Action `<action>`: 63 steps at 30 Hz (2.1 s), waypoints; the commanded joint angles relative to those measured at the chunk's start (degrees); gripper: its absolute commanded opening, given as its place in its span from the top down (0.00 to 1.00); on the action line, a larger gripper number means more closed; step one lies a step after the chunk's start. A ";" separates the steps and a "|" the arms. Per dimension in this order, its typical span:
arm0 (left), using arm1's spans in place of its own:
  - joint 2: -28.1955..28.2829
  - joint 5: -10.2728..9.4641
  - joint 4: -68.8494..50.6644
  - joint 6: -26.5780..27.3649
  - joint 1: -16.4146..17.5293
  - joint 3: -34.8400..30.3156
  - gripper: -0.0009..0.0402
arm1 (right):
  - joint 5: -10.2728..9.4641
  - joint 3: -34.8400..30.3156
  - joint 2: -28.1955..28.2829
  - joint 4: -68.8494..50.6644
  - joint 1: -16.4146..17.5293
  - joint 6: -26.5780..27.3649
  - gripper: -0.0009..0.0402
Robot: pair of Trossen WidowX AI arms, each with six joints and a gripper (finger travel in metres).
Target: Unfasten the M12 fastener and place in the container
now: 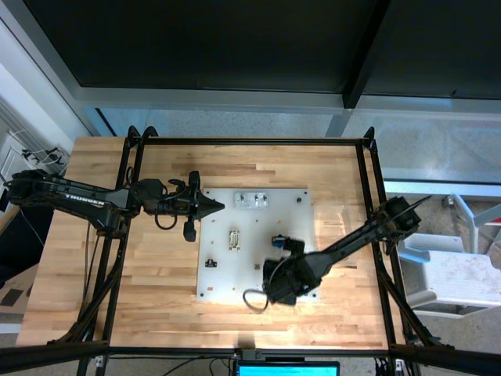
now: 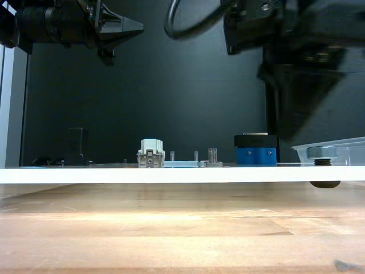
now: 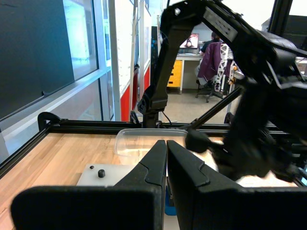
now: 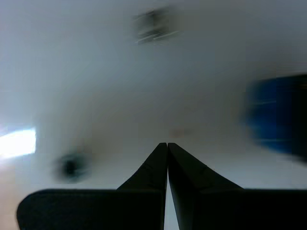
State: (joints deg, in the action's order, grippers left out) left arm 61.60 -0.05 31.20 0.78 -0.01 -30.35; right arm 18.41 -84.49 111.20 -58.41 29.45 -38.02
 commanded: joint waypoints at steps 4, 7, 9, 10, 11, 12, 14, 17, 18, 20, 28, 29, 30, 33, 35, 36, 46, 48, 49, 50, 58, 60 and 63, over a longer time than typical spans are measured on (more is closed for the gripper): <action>0.00 0.00 0.02 -0.02 0.00 -0.02 0.98 | -4.00 -0.13 -0.96 -1.49 0.28 -0.59 0.98; 0.00 0.00 0.02 -0.02 0.00 -0.02 0.98 | -6.97 -0.72 -0.98 -1.44 0.31 -0.57 0.98; 0.00 0.00 0.02 -0.02 0.00 -0.02 0.98 | -10.58 -1.36 -0.98 -1.20 0.31 -0.52 0.98; 0.00 0.00 0.02 -0.02 0.02 -0.02 0.98 | -12.66 -1.81 -0.98 -0.68 0.26 -0.44 0.98; 0.00 0.00 0.07 -0.02 0.00 -0.02 0.98 | -14.53 -2.36 -0.98 0.02 0.26 -0.04 0.98; 0.00 0.00 0.15 -0.02 0.02 -0.02 0.98 | -16.68 -2.82 -0.98 1.01 0.24 0.55 0.98; 0.00 0.00 0.00 -0.02 0.00 -0.02 0.98 | -20.00 -3.50 -0.98 2.64 0.24 1.22 0.98; 0.00 0.00 0.00 -0.02 0.00 -0.02 0.98 | -21.62 -3.58 -0.98 4.22 0.20 1.20 0.98; 0.00 0.00 0.02 -0.02 0.00 -0.02 0.98 | -21.46 -3.41 -0.96 4.55 0.20 1.22 0.98; 0.00 0.00 0.02 -0.02 0.00 -0.02 0.98 | -21.44 -2.95 -0.39 5.16 0.15 1.60 0.98; 0.00 0.00 0.00 -0.02 0.00 -0.02 0.98 | -21.24 -1.88 2.78 6.73 0.15 3.04 0.98; 0.00 0.00 0.00 -0.02 0.02 -0.02 0.98 | -21.22 -1.88 2.82 6.75 0.15 3.23 0.98; 0.00 0.00 0.00 -0.02 0.00 -0.02 0.98 | -21.11 -1.84 2.93 6.78 0.15 3.61 0.98; 0.00 0.00 0.02 -0.02 0.00 -0.02 0.98 | -20.92 -1.79 2.95 6.67 0.04 3.96 0.98; 0.00 0.00 0.02 -0.02 0.02 -0.02 0.98 | -20.92 -1.79 2.95 6.54 -0.04 3.96 0.98; 0.00 0.00 0.00 -0.02 0.00 -0.02 0.98 | -20.92 -1.79 2.95 6.38 -0.09 3.93 0.98; 0.00 0.00 0.00 -0.02 0.00 -0.02 0.98 | -7.32 -2.14 2.78 -2.82 -0.22 -2.23 0.98; 0.00 0.00 0.00 -0.02 0.00 -0.02 0.98 | -7.43 -2.14 2.56 -2.71 -0.22 -2.21 0.98; 0.00 0.00 0.00 -0.02 0.00 -0.02 0.98 | -7.45 -2.14 2.43 -2.62 -0.22 -2.21 0.98; 0.00 0.00 0.00 -0.02 0.00 -0.02 0.98 | -7.48 -2.14 2.32 -2.54 -0.22 -2.21 0.98; 0.00 0.00 0.00 -0.02 0.00 -0.02 0.98 | -14.64 -2.14 0.48 -1.64 -0.24 -2.38 0.98; 0.00 0.00 0.02 -0.02 0.00 -0.02 0.98 | -17.73 -2.14 -0.13 -0.74 -0.22 -2.51 0.98; 0.00 0.00 -0.02 -0.02 0.02 -0.02 0.98 | -19.52 -2.32 -0.52 0.24 -0.22 -3.43 0.98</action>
State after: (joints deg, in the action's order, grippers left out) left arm 61.58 -0.08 31.20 0.75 -0.01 -30.35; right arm -1.02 -86.63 110.72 -58.50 29.26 -40.73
